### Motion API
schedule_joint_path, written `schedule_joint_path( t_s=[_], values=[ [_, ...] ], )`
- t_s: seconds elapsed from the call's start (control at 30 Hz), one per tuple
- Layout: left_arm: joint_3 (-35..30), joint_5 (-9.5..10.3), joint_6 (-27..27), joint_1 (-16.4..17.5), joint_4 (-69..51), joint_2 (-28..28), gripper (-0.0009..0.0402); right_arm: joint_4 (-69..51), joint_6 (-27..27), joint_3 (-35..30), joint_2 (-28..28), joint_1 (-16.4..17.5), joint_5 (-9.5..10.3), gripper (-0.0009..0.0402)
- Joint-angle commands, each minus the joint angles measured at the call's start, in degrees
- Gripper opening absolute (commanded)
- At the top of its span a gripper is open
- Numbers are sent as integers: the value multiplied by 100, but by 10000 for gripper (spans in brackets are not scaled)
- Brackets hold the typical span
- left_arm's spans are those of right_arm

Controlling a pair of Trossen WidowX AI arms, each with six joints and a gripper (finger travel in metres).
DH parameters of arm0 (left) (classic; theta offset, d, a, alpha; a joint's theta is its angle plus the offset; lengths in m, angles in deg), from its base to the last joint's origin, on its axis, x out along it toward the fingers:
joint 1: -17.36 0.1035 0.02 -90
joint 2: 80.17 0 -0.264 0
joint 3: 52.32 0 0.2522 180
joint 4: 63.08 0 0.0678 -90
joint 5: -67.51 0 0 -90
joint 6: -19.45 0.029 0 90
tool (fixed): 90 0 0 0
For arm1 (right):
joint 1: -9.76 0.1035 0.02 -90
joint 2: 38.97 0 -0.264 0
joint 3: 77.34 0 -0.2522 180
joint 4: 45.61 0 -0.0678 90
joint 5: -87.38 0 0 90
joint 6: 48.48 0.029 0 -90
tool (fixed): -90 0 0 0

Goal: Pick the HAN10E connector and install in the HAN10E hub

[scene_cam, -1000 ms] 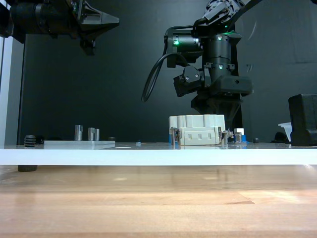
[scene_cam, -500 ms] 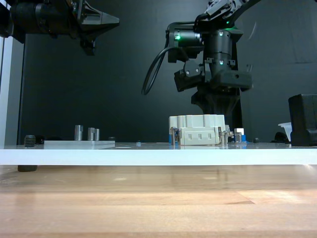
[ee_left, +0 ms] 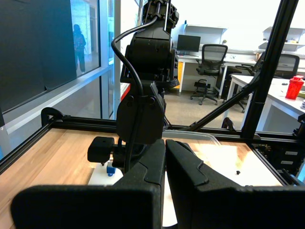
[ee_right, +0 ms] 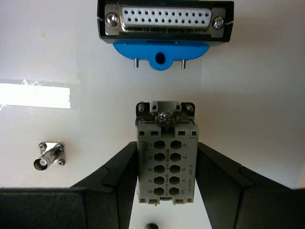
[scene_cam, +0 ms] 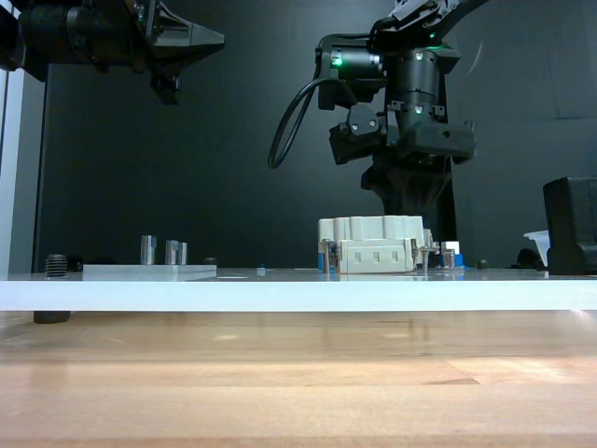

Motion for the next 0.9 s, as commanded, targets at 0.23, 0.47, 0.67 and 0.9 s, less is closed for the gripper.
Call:
schedule_joint_path(
  t_s=[0.23, 0.47, 0.67, 0.9],
  values=[
    [0, -2, 0, 0, 0, 0, 0, -538, 35, -125, -348, 15, -2, 21],
    [0, -2, 0, 0, 2, 0, 0, -1025, 157, -562, -577, 116, -2, 21],
    [0, -2, 0, 0, 2, 0, 0, -1416, 258, -1078, -577, 431, -4, 20],
    [0, -2, 0, 2, 2, 0, 0, -1626, 656, -1307, -577, 787, -55, 20]
  ],
)
